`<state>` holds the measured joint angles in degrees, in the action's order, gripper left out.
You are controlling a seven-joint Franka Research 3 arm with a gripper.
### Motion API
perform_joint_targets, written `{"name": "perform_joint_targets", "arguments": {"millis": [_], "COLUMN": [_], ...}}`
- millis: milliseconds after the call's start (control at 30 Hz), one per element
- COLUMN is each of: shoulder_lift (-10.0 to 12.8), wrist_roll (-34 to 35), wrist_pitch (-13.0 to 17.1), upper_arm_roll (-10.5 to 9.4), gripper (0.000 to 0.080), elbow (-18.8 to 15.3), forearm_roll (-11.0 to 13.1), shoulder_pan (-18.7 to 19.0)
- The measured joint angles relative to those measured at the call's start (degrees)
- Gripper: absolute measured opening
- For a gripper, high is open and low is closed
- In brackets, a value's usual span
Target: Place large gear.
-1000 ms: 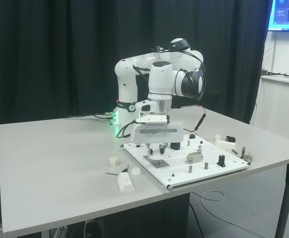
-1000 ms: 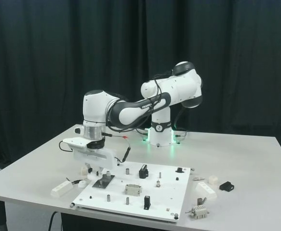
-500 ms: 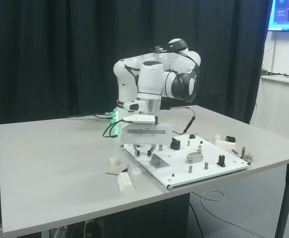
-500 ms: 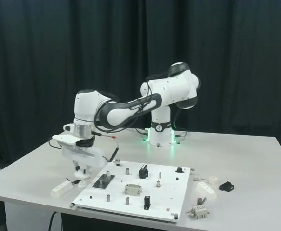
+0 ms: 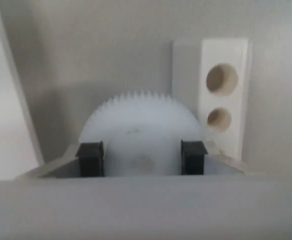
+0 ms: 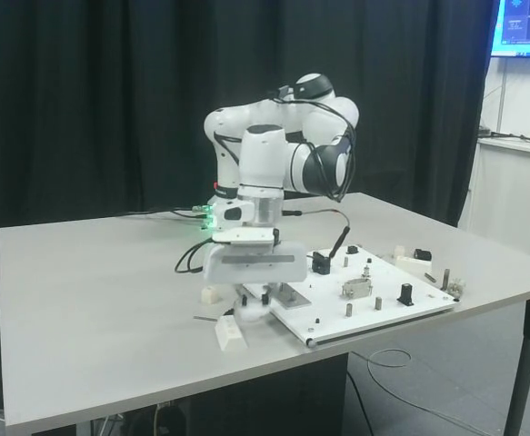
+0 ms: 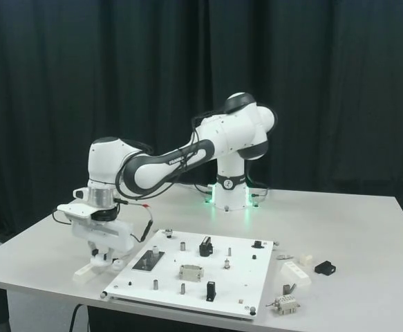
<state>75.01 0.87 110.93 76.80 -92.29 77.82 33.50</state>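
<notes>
Black curtains behind, grey table, white board near its front edge. Arm reaching off the board's side edge, gripper low over bare table there. Gear flat on the table just off that edge, white, toothed. Black pads spread apart, straddling the gear's hub with gaps either side; nothing gripped yet.

Step in hand looks like the pick before placing: centre on the hub, drop straight, close evenly, avoid clipping the block just beside the gear.

Wrist view alone shows teeth, pad spacing, the block's two holes. Room views hide the gear under the gripper but show the board, its pegs and the travel needed.
</notes>
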Motion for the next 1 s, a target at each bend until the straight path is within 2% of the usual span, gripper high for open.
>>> {"name": "perform_joint_targets", "arguments": {"millis": [233,500,733,767,1000], "shoulder_lift": [0.1,0.1,0.1,0.1,0.1], "wrist_roll": [0.2,1.2,2.3,2.7,3.5], "wrist_pitch": [-0.2,-1.1,-1.1,-1.1,-1.2], "upper_arm_roll": [-1.49,-2.77,-3.64,-3.73,-4.05], "gripper": [0.0329,0.0329,0.0329,0.0383,0.0383], "elbow": [4.0,7.3,9.3,9.5,10.6], "forearm_roll": [-0.5,-1.6,-3.0,-3.2,-4.3], "shoulder_pan": [-3.3,-5.3,-6.2,-6.3,-6.8]}}
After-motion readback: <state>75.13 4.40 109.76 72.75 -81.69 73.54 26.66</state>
